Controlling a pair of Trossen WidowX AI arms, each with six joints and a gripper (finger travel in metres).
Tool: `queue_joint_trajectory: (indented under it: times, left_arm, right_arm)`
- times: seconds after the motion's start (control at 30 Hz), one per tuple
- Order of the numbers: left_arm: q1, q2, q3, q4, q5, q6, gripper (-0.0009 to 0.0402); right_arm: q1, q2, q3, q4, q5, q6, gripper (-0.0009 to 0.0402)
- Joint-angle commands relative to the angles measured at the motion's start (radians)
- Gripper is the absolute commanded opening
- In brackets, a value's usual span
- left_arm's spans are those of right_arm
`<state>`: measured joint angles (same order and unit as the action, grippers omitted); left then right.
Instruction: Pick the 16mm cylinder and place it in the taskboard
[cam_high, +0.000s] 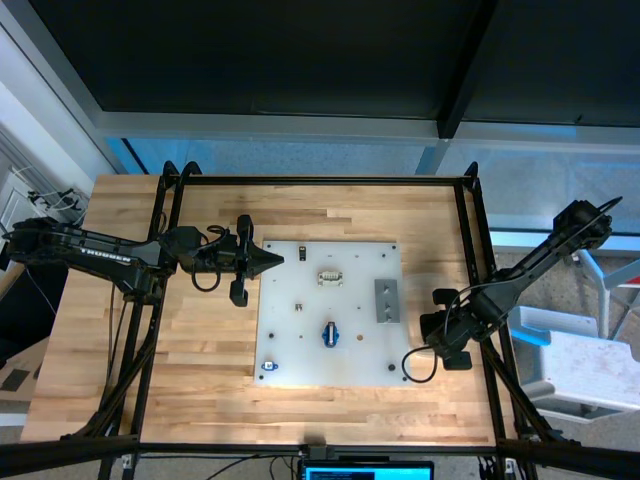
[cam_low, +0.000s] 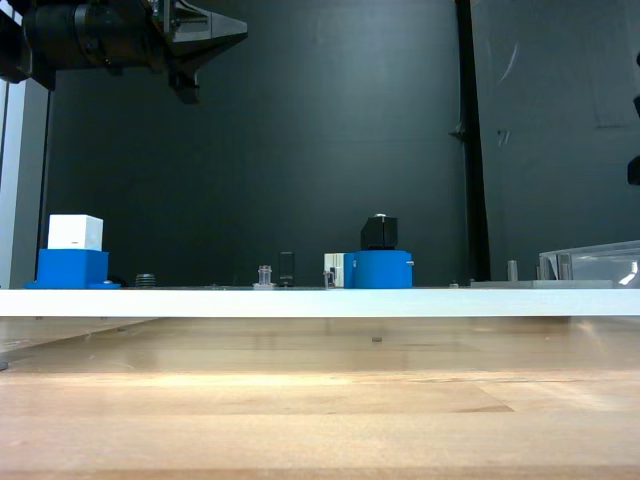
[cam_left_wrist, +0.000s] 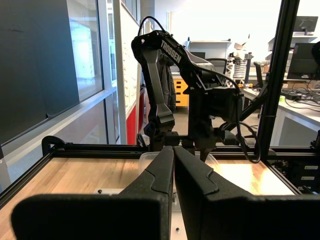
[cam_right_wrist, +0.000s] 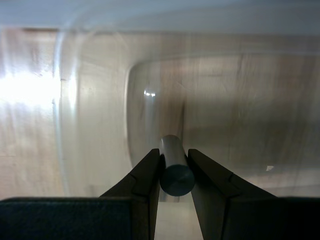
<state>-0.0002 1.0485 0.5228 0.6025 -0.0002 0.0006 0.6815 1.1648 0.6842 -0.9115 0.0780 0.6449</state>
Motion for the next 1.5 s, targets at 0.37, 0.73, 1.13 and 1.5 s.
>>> queue_joint_trajectory:
  times: [0.37, 0.73, 1.13, 1.5]
  left_arm:
    - [0.0, 0.0, 0.0, 0.0, 0.0, 0.0, 0.0]
    - [0.0, 0.0, 0.0, 0.0, 0.0, 0.0, 0.0]
    - [0.0, 0.0, 0.0, 0.0, 0.0, 0.0, 0.0]
    - [0.0, 0.001, 0.0, 0.0, 0.0, 0.0, 0.0]
  right_arm:
    - [0.0, -0.032, 0.119, -0.132, 0.009, 0.0, 0.0041]
    - [-0.001, -0.064, 0.217, -0.256, 0.011, -0.006, 0.0041]
    - [-0.002, -0.066, 0.28, -0.317, 0.035, -0.01, 0.0041]
    - [-0.003, -0.066, 0.28, -0.317, 0.035, -0.024, 0.0041]
